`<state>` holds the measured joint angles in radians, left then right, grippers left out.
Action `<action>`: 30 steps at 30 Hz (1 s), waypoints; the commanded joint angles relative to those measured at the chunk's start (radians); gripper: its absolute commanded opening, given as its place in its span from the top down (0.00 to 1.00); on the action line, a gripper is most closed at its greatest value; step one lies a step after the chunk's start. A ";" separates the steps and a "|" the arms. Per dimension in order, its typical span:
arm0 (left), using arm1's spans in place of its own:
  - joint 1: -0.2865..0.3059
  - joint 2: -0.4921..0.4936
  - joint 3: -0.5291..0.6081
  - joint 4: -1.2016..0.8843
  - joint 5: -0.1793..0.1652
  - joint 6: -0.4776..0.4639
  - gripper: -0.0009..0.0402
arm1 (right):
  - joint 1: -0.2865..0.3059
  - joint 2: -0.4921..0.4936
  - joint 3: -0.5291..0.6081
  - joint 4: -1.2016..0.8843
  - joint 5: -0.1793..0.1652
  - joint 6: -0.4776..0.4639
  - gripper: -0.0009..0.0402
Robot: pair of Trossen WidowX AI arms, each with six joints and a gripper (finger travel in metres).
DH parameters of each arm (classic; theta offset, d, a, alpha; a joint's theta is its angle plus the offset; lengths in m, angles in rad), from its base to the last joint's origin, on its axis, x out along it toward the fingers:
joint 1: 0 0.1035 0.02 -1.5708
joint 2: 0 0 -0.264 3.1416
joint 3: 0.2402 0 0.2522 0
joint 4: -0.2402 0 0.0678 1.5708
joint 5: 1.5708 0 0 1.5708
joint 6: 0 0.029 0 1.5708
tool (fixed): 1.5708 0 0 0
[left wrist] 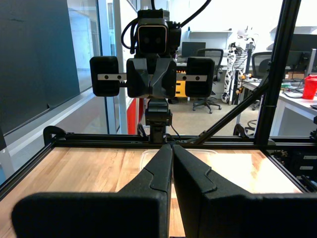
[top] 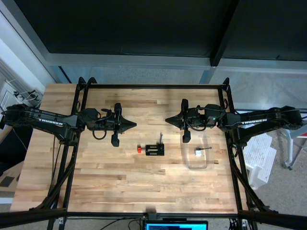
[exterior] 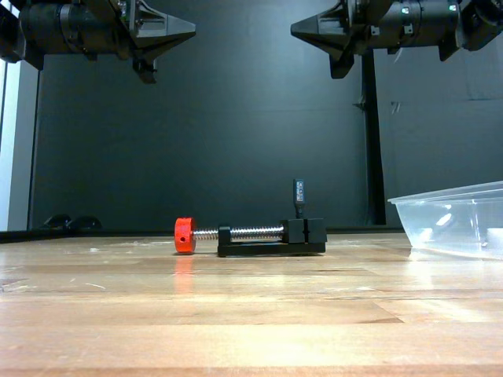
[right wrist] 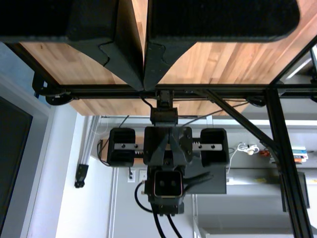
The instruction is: Remove the USB-C connector from taskboard and place in the container
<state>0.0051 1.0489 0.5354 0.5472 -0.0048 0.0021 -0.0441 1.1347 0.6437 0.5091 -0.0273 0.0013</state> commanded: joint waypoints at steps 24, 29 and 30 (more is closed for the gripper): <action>0.000 0.000 0.000 0.000 0.000 0.000 0.98 | 0.001 0.000 -0.019 0.030 0.000 0.017 0.98; 0.000 0.000 0.000 0.000 0.000 0.000 0.98 | 0.001 0.000 -0.019 0.021 0.000 0.016 0.98; 0.000 0.000 0.000 0.000 0.000 0.000 0.98 | 0.000 0.000 -0.019 0.021 0.000 0.016 0.98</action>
<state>0.0051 1.0489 0.5354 0.5472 -0.0048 0.0021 -0.0437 1.1351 0.6228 0.5323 -0.0269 0.0177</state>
